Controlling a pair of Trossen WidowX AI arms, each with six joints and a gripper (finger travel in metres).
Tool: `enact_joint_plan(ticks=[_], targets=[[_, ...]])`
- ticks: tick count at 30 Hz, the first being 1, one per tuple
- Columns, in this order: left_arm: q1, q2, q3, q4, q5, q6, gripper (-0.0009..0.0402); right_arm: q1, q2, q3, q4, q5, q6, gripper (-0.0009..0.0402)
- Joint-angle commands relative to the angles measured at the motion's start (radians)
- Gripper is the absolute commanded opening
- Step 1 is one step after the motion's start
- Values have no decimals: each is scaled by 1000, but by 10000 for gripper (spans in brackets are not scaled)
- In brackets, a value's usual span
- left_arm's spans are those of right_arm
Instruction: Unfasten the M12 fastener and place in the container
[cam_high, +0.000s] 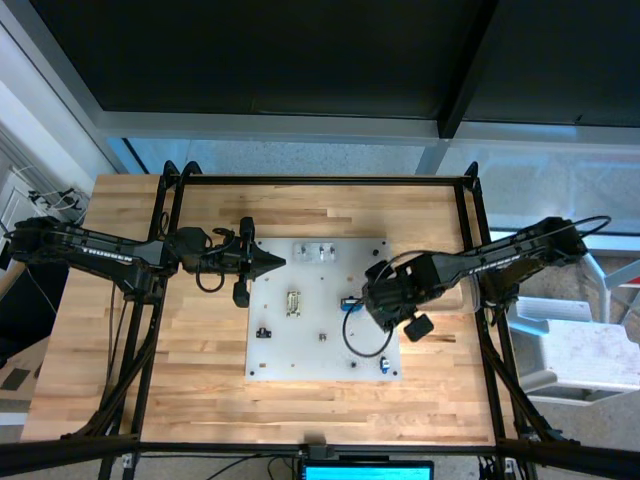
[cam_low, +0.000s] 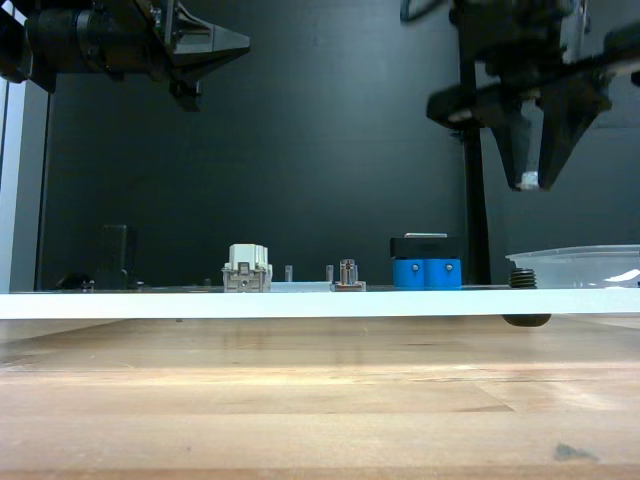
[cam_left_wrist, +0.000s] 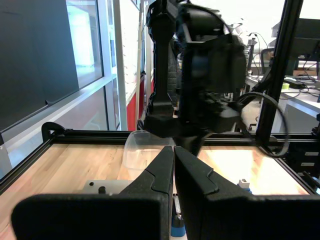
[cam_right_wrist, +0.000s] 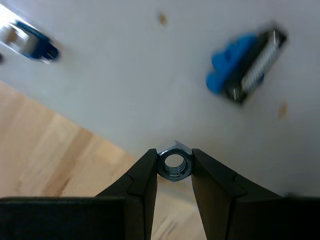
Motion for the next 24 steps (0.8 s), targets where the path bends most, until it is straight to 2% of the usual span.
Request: enact_joint_plan(ticks=[1, 9, 12, 19, 24], targets=[[0, 0, 0, 0, 0, 0, 0, -42, -35, -53, 3, 0, 56, 12], [0, 0, 0, 0, 0, 0, 0, -104, -134, -174, 2, 0, 176, 12], [0, 0, 0, 0, 0, 0, 0, -116, -177, -220, 0, 0, 251, 12], [0, 0, 0, 0, 0, 0, 0, -129, -250, -308, -7, 0, 367, 12], [0, 0, 0, 0, 0, 0, 0, -129, -255, -335, -7, 8, 412, 12]])
